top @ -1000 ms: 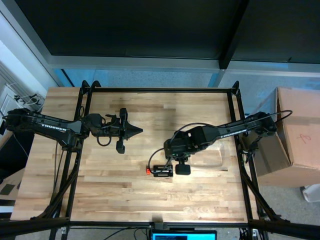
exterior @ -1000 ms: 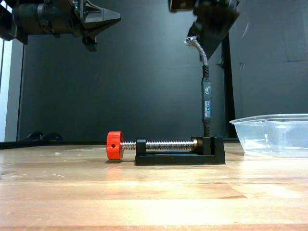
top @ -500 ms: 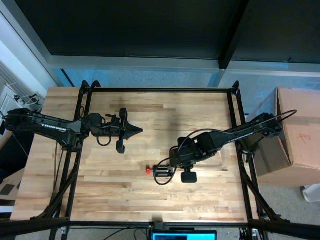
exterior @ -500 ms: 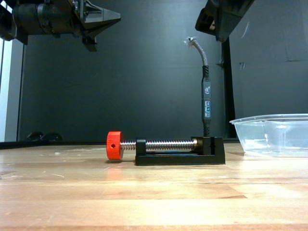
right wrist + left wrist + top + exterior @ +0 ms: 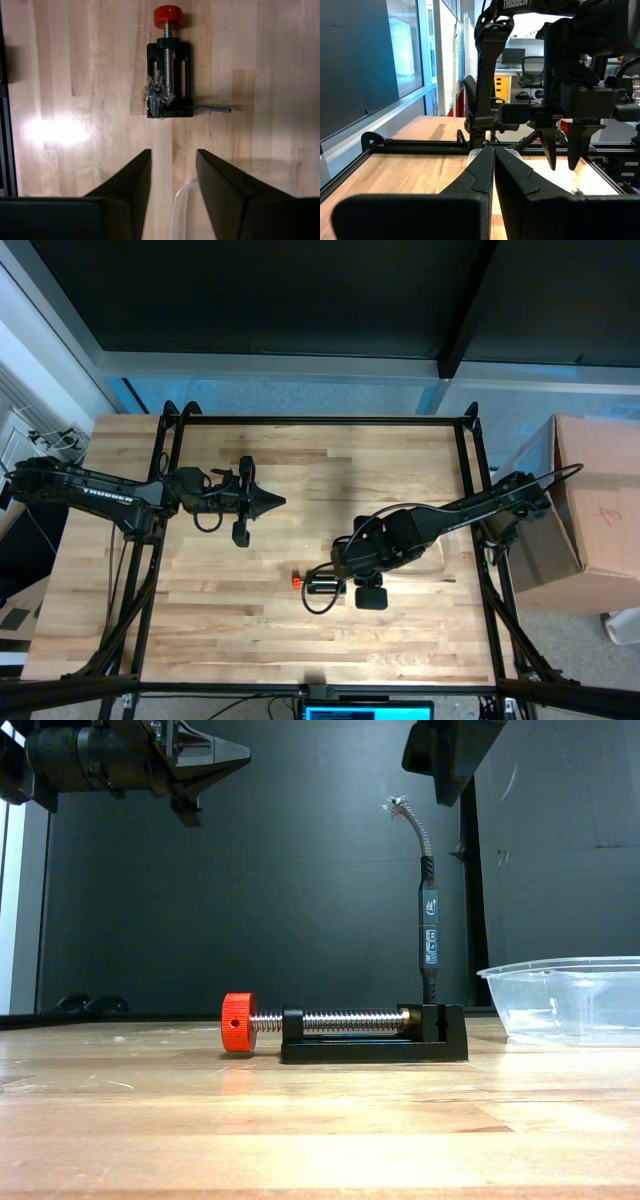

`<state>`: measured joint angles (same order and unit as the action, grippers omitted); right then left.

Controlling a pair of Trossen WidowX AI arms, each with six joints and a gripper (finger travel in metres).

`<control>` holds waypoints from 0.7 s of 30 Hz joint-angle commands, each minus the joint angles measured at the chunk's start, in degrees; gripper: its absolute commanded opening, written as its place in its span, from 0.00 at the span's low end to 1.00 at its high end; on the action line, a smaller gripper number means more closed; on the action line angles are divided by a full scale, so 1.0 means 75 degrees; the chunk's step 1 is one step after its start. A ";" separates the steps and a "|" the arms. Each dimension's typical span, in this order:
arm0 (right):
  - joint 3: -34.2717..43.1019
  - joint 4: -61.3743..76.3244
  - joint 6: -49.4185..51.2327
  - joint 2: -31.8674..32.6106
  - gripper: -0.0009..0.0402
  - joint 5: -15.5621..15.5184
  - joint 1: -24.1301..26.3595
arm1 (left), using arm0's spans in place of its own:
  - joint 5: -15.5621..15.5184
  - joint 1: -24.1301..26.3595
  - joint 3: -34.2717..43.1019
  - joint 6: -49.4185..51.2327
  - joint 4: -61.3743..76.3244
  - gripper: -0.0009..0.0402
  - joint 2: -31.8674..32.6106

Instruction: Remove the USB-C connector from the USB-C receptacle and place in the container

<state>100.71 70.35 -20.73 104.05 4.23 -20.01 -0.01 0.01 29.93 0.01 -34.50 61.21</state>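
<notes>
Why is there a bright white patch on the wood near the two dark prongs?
Right wrist view: the patch is glare on the table, below the open right tool hovering above the vise, where the USB-C connector sits upright. Low view: the shut left tool, high at left, is a dark silhouette.

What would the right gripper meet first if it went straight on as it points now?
Probably bare table between the clamp and the container rim; the right gripper seems offset from the USB-C connector, depth unclear.

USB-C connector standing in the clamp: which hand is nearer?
Right. The right hand hangs open above the USB-C connector, not touching; the left hand, shut, hovers high toward the table's left side, well away.
</notes>
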 commanded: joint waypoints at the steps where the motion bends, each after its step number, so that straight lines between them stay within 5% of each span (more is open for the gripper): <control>1: 0.0128 0.0105 -0.0009 0.0108 0.42 0.0128 -0.0012 | 0.0000 -0.0003 0.0003 0.0000 -0.0003 0.02 0.0000; 21: -0.0224 -0.0589 -0.0221 0.0659 0.42 0.0286 -0.0178 | 0.0000 0.0000 0.0003 0.0000 -0.0003 0.02 0.0000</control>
<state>99.04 66.32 -22.61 108.42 6.42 -21.32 -0.01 0.01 29.95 0.01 -34.50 61.21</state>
